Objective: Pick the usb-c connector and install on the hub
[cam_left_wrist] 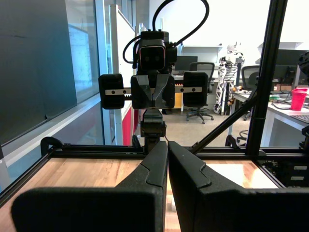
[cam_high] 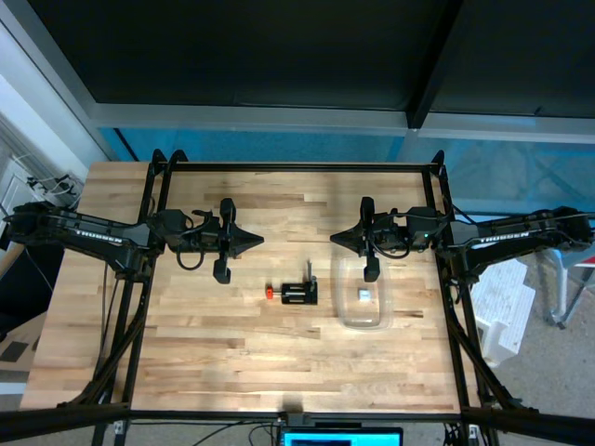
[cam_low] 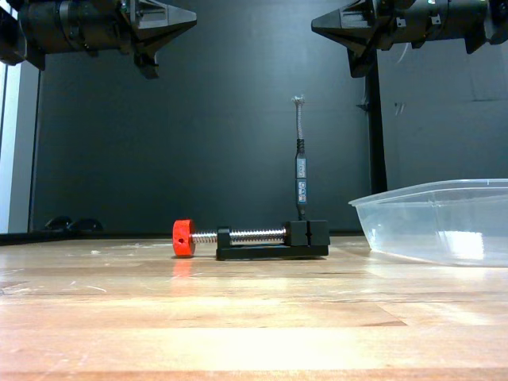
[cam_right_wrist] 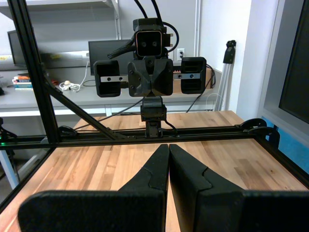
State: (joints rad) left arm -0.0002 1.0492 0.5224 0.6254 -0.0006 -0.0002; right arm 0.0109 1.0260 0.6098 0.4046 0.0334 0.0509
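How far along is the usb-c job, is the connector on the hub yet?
Looks done: the connector stands upright on the vise, cable rising free, nothing holding it; how fully seated, I cannot tell. The tray holds only the white block. In hand: nothing; left gripper and right gripper are shut, high above the table. Left: apparently nothing.

Left arm [cam_high: 88,232] and right arm [cam_high: 507,232] are matte black with white TROSSEN lettering; left gripper [cam_left_wrist: 167,145] and right gripper [cam_right_wrist: 169,146] carry black wedge-shaped fingers [cam_left_wrist: 149,169] tapering together; black cables [cam_right_wrist: 155,8] loop above a toothed silver rail [cam_right_wrist: 122,77].
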